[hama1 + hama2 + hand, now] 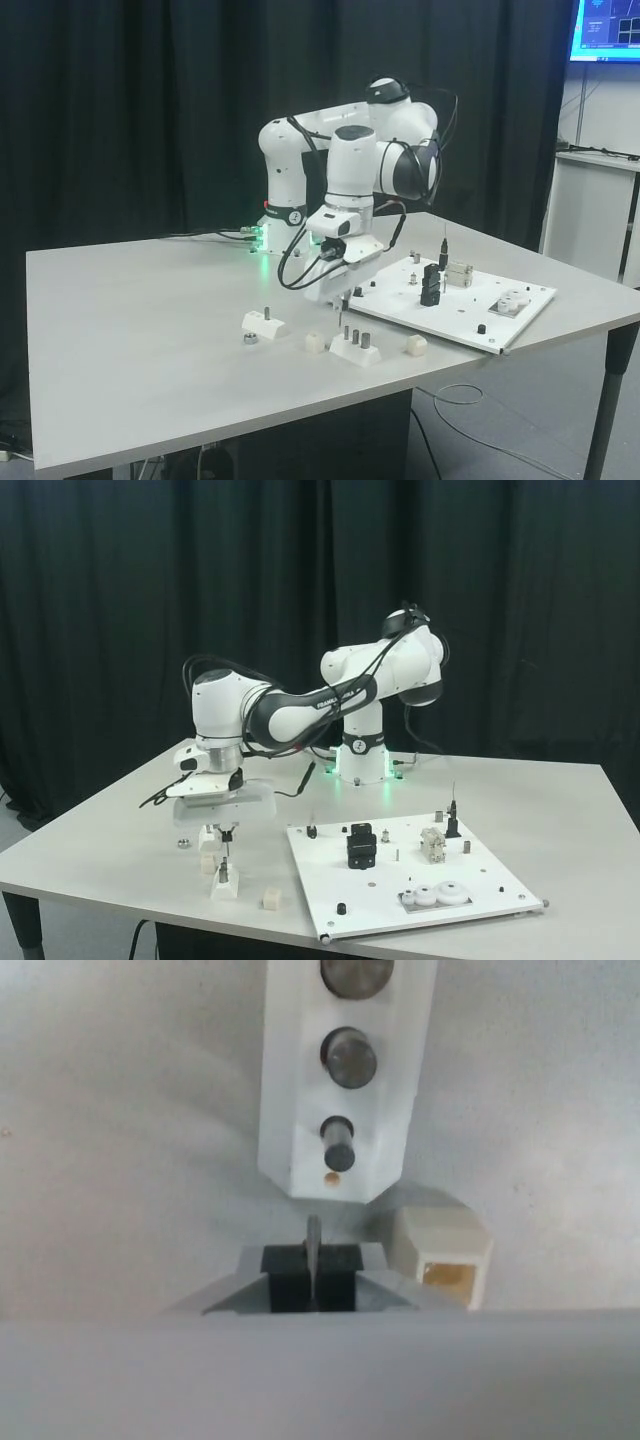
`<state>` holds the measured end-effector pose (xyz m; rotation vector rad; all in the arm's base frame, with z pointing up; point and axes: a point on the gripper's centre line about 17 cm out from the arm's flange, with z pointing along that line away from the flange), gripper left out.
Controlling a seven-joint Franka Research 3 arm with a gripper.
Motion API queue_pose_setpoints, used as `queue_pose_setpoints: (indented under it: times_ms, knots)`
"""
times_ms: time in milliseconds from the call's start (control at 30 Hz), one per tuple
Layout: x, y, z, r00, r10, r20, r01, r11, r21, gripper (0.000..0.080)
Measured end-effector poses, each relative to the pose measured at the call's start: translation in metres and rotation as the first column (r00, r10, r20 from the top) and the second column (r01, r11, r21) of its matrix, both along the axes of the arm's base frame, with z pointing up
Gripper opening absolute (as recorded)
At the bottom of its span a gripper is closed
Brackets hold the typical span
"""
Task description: Insert round peg 1.
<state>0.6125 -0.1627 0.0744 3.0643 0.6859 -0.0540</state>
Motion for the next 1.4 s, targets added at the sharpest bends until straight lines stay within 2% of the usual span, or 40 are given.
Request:
queue_pose_setpoints:
  times_ms: [500, 1400]
  knots:
    - [-0.0036, 0.0028, 0.0059, 1.0, -0.003, 0.005, 0.003, 1.0, -0.008, 0.0016]
    - [-0.0073, 0.002, 0.0065, 1.0, -0.021, 0.009, 0.021, 1.0, -0.014, 0.0016]
